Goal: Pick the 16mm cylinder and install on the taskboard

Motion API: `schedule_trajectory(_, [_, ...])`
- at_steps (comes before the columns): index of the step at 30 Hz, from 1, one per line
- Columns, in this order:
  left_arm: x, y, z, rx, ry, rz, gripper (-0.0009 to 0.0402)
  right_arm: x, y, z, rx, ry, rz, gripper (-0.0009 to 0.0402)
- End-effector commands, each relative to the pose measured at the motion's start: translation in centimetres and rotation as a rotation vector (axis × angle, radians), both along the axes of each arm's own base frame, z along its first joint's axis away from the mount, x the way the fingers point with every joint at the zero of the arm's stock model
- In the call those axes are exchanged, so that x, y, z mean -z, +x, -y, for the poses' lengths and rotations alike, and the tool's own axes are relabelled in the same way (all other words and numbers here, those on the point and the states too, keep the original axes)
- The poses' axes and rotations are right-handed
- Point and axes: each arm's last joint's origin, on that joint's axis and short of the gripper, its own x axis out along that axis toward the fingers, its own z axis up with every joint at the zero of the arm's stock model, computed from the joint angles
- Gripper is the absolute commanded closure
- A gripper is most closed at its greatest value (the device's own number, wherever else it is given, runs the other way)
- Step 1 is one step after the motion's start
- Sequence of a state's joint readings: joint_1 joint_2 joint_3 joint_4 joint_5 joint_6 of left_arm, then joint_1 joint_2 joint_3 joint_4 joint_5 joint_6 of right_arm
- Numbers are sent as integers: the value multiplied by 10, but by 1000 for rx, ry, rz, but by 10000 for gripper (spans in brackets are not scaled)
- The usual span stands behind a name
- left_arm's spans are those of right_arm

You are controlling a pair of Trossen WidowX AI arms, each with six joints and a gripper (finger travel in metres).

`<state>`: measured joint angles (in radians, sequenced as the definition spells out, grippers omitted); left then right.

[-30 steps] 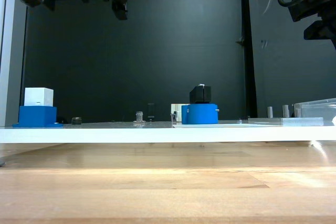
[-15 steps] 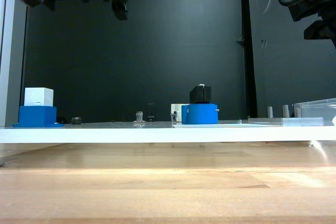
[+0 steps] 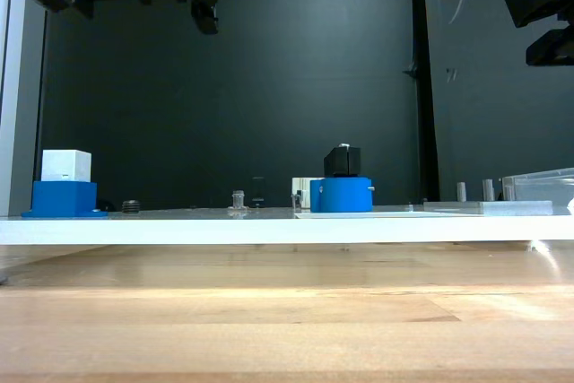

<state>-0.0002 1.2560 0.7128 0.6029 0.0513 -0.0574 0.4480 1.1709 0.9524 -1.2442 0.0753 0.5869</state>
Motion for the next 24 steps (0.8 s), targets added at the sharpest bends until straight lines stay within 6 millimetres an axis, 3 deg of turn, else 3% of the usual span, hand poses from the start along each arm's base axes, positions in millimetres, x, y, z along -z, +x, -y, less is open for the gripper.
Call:
schedule_trajectory(1, [0,0,0,0,0,0,393,1,1,-3,-14,1,4,287])
schedule_trajectory(7, [0,0,0,0,0,0,393,8,5,-6,-20,-12,-16,207])
schedule_trajectory(12, [0,0,0,0,0,0,393,20,8,-9,-36,-16,-24,164])
schedule_trajectory(24, [0,0,0,0,0,0,393,46,16,-17,-65,-38,-49,152])
